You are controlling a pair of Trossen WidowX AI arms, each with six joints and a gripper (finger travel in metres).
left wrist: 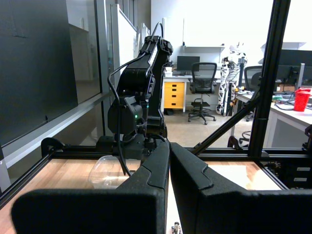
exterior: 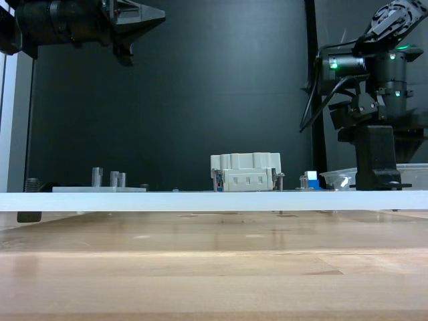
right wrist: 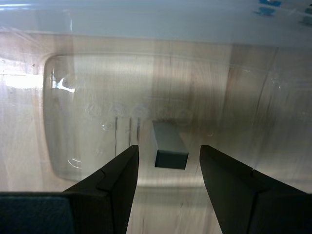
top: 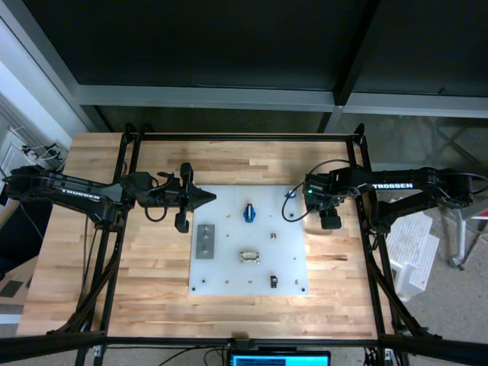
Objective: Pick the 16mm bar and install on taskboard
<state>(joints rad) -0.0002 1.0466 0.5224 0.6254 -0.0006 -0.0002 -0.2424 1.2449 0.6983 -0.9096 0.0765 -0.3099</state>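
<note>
While the two arms reach inward over the wooden worktop [top: 114, 252], only one bar [right wrist: 169, 142] can be counted, and it is not on the taskboard [top: 229, 278]: it lies flat on the floor of the single clear plastic tray [right wrist: 53, 122], which holds nothing else that shows. That tray sits under the right arm, just off the taskboard's right edge. In the right wrist view the grey bar's long axis runs away from the camera, roughly in line with the gripper's fingers and slightly skewed, with its squarish near end turned toward the lens. The right gripper [right wrist: 169, 151] points down into the tray with its fingers spread wide, one on each side of the bar and a gap left at both sides, so it has hold of nothing. The left gripper [top: 206, 197] hangs high above the taskboard's left edge, pointing level toward the right arm, its two fingers pressed together on nothing. The one white taskboard lies flat at the worktop's centre and carries one grey metal block [top: 206, 240] near its left side, one blue knob [top: 249, 213] farther back, one pale connector [top: 249, 258] near the middle and one small black part [top: 274, 282] toward the near edge; the low view shows three short posts standing on the grey block
</note>
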